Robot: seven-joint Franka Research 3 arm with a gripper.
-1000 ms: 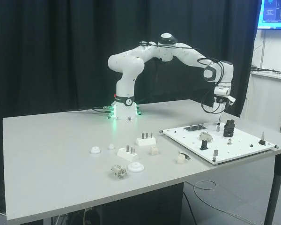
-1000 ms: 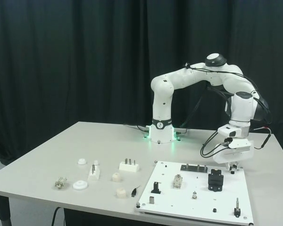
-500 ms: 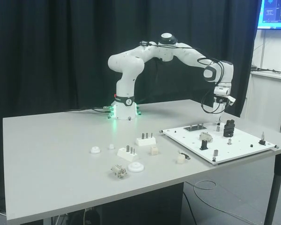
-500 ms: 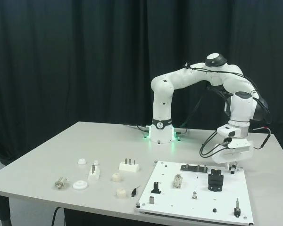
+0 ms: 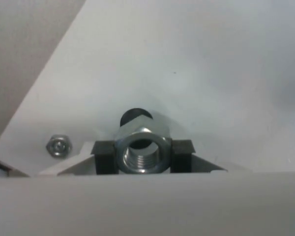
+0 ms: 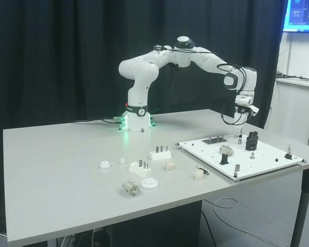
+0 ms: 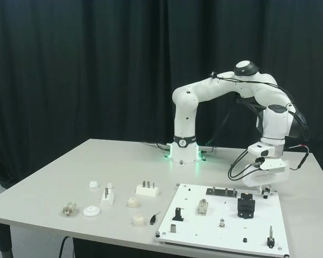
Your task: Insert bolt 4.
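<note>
Steel fills the middle of the wrist view: a threaded hex-headed part, by the look of it bolt 4 [image 5: 141, 150], sits pinched between two black finger pads [image 5: 104, 156], hollow threaded end facing the camera. Directly beneath it on the white assembly board [image 5: 211, 73] sits a dark round hole [image 5: 132, 117], partly hidden by the bolt. A small hex nut [image 5: 58, 146] rests on the board just beside the claw. The risk, as I judge it: the bolt covers most of the hole, so any sideways offset would land its tip on the rim and jam or tilt it. A loose pinch could let it slip in the pads as it meets the board.

Over to the first room view: the gripper [image 6: 241, 117] hangs above the far edge of the board, near the black block fixture [image 6: 252, 140], which stands on the board just toward the near side. A drift that way could clip the block. Fingers too small here to judge.

Second room view: the claw hovers over the board's back corner, the black block just below and forward of it, the black rail fixture [image 7: 222, 192] off to one side. The fingers look drawn close together on something small; the bolt itself cannot be made out here.
</note>
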